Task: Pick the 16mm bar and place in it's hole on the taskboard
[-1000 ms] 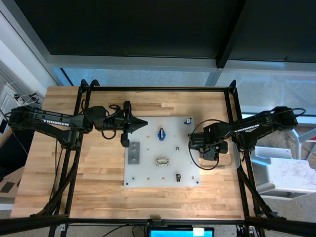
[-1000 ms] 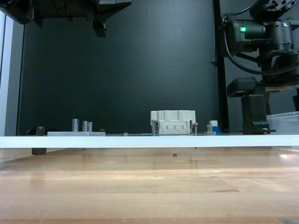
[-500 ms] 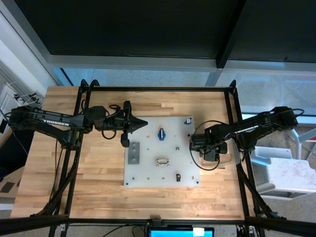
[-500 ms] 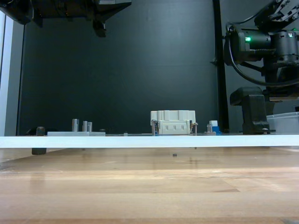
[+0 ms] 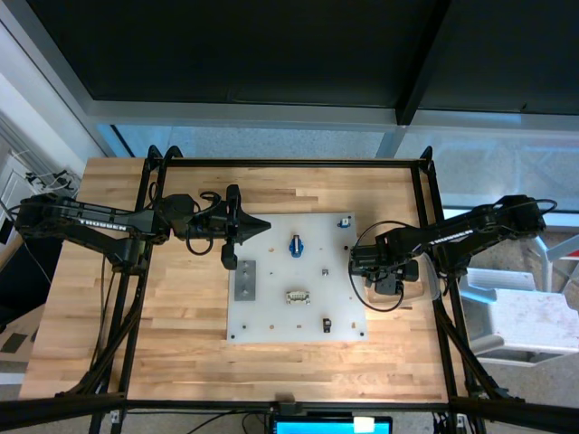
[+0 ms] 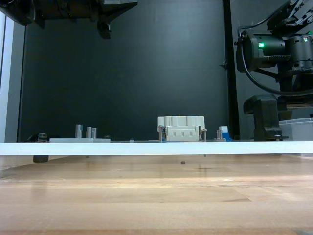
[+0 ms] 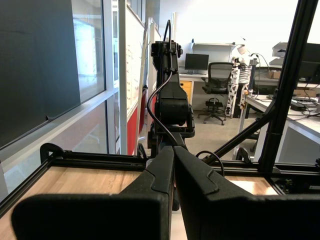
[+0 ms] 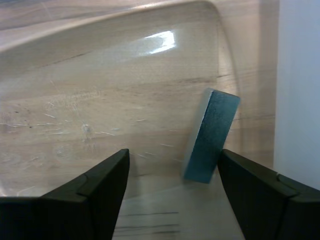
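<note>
Bar (image 8: 210, 135), flat grey slab, lying free

A butcher-block wooden table (image 5: 181, 344) fills the high view's middle. A white task board (image 5: 271, 312) lies at centre, with a clear plastic tray (image 5: 431, 294) just right of it.

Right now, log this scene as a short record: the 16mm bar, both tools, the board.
bar: 16mm bar lies free and aslant on the floor of the clear bin, clear of its seat, not held
right tool: right tool open, low over the bin, the bar within the gap of its fingers, no contact seen
left tool: left tool shut, empty, raised above the far left corner of the task board
bin: just off the board's right edge
</note>
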Available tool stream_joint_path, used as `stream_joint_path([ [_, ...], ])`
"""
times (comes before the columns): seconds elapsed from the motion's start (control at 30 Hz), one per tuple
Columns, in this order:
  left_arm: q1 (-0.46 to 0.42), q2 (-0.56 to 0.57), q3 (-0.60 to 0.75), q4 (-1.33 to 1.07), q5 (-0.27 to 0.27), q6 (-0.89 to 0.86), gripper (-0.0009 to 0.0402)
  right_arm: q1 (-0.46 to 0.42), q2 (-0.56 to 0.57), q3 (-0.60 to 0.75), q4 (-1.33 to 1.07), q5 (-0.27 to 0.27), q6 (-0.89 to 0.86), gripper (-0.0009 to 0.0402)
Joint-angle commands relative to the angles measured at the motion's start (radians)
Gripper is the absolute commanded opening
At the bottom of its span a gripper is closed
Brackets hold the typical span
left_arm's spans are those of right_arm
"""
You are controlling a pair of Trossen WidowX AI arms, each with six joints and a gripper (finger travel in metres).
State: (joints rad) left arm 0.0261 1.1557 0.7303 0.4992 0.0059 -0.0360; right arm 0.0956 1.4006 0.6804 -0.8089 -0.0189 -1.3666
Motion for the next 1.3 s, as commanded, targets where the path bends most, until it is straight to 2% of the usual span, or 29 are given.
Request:
stream_joint_path([
  [0.03,0.000,0.000,0.000,0.000,0.000,0.000,0.0000,0.000,0.000,0.001,0.001,0.000,0.002,0.0208],
  [0.13,0.000,0.000,0.000,0.000,0.000,0.000,0.0000,0.000,0.000,0.001,0.011,-0.003,0.056,0.0184],
  [0.23,0.000,0.000,0.000,0.000,0.000,0.000,0.0000,0.000,0.000,0.001,0.026,-0.009,0.188,0.0163],
  [0.33,0.000,0.000,0.000,0.000,0.000,0.000,0.0000,0.000,0.000,0.001,0.041,-0.009,0.331,0.0151],
  [0.47,0.000,0.000,0.000,0.000,0.000,0.000,0.0000,0.000,0.000,0.001,0.041,-0.008,0.419,0.0143],
  [0.8,0.000,0.000,0.000,0.000,0.000,0.000,0.0000,0.000,0.000,0.000,0.036,-0.008,0.420,0.0115],
  [1.3,0.000,0.000,0.000,0.000,0.000,0.000,0.0000,0.000,-0.001,-0.003,0.035,-0.008,0.420,0.0020],
])
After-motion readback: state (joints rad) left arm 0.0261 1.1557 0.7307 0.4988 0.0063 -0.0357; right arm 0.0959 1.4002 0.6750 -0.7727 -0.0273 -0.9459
